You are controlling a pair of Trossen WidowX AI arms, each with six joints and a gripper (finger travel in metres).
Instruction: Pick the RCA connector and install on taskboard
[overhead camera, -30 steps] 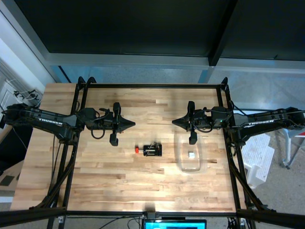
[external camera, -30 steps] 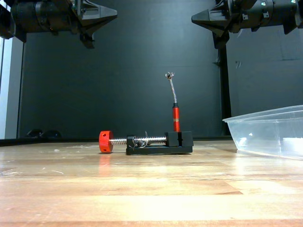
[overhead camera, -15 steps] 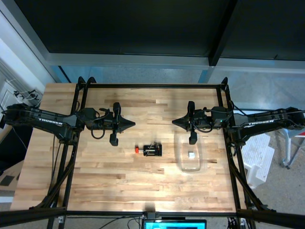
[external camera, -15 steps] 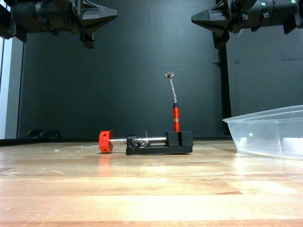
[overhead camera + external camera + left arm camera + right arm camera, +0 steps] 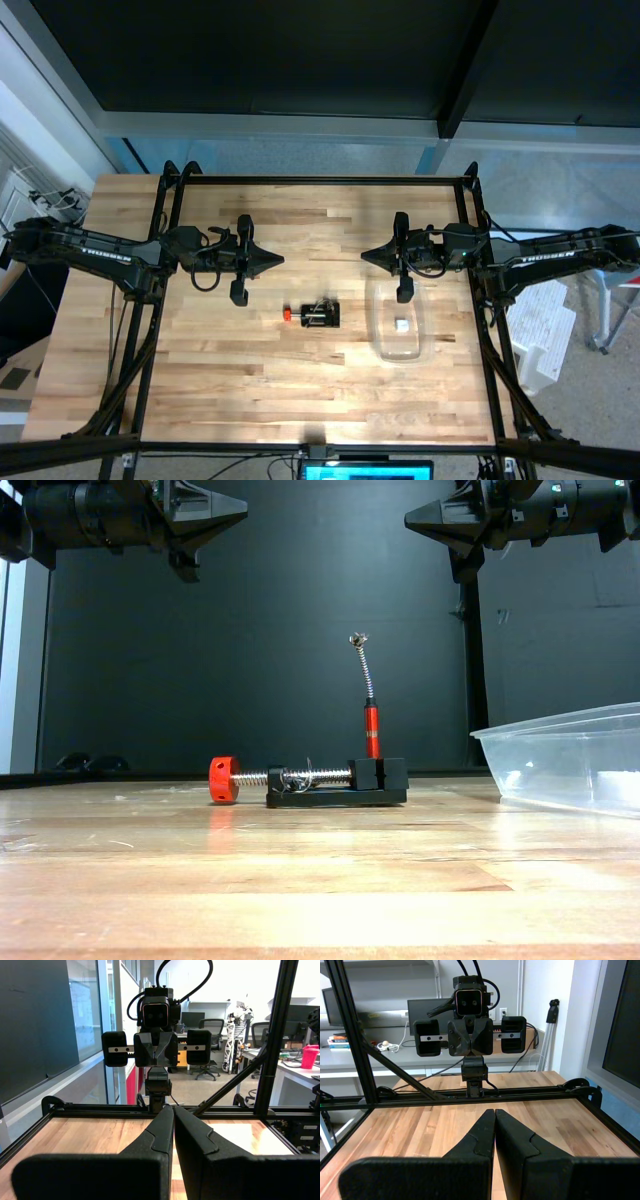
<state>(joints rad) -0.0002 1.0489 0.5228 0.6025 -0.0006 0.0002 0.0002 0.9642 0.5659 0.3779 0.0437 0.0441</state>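
The left gripper and right gripper hang high, closed, holding nothing. The right one should open, then drop straight onto the RCA connector.

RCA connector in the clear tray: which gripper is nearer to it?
Right. The right gripper hangs high, close by the clear tray holding the RCA connector; the left gripper hangs beyond the taskboard, farther off.

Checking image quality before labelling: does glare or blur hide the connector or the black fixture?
High view: even light; the connector is a pale speck in the clear tray. Low view: sheen on the table, the fixture sharp, tray wall hazy. Wrist views: left end effector and right end effector, shut, raised above the table, in focus.
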